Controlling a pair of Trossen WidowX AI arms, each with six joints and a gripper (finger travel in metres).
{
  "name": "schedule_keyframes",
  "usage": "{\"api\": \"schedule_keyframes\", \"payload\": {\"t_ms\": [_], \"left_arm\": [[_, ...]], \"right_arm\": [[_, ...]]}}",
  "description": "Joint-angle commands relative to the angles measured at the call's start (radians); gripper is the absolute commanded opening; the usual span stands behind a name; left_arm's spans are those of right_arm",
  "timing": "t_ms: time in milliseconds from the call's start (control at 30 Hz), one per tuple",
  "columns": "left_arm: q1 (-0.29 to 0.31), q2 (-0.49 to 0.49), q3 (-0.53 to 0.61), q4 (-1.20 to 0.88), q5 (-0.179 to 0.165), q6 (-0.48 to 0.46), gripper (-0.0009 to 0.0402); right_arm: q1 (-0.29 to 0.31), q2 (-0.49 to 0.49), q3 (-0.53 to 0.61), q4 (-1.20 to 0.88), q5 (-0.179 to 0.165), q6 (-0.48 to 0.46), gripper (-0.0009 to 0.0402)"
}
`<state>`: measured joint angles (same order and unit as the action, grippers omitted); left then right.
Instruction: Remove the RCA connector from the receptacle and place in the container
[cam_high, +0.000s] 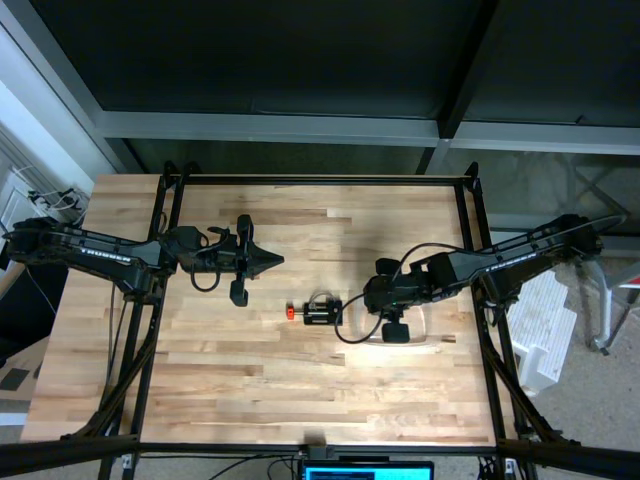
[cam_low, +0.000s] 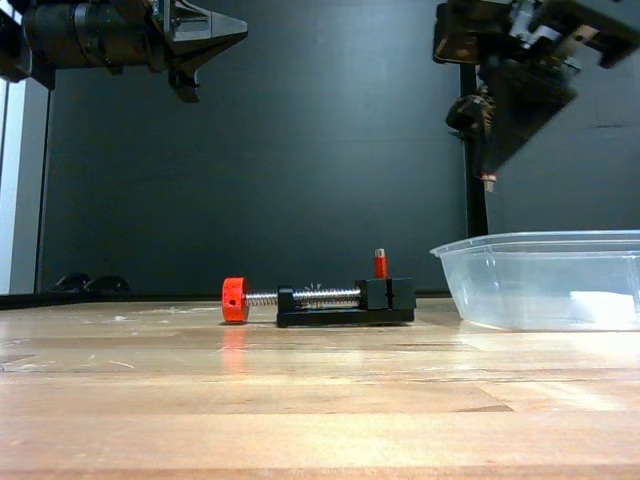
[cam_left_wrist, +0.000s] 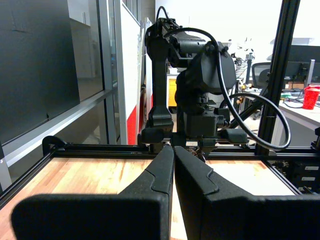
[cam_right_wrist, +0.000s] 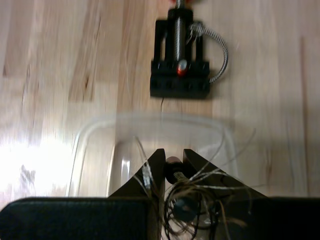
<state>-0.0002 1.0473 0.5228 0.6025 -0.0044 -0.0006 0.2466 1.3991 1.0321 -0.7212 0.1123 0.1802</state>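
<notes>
RCA connector (cam_right_wrist: 172, 166) pinched in narrow right hand (cam_right_wrist: 173, 154) above container (cam_right_wrist: 95, 127). Likely tiny, light, stiff, slippery; grip metal barrel, not frayed wires. Receptacle (cam_right_wrist: 180, 87) just left. left hand (cam_left_wrist: 173, 150) closed, raised at left.

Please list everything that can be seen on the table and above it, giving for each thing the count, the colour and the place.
table: one, pale wood, under everything.
receptacle: one, black with an orange-red knob, mid-table, beside the container.
container: one, clear, on the table under the right arm.
connector: one, grey and reddish, held above the container.
white piece: one, inside the container.
left gripper: one, black, shut and empty, raised over the table's left part.
right gripper: one, black, shut on the connector, over the container.
</notes>
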Motion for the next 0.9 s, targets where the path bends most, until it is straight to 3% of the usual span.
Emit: {"api": "schedule_keyframes", "payload": {"t_ms": [33, 400, 900], "left_arm": [[0.000, 0.000, 0.000, 0.000, 0.000, 0.000, 0.0000], [0.000, 0.000, 0.000, 0.000, 0.000, 0.000, 0.0000], [0.000, 0.000, 0.000, 0.000, 0.000, 0.000, 0.0000]], "right_arm": [[0.007, -0.013, -0.023, -0.035, 0.001, 0.007, 0.0016], [0.023, -0.023, -0.101, -0.037, 0.002, 0.049, 0.0091], [0.029, -0.032, -0.108, -0.034, 0.001, 0.027, 0.0113]]}}
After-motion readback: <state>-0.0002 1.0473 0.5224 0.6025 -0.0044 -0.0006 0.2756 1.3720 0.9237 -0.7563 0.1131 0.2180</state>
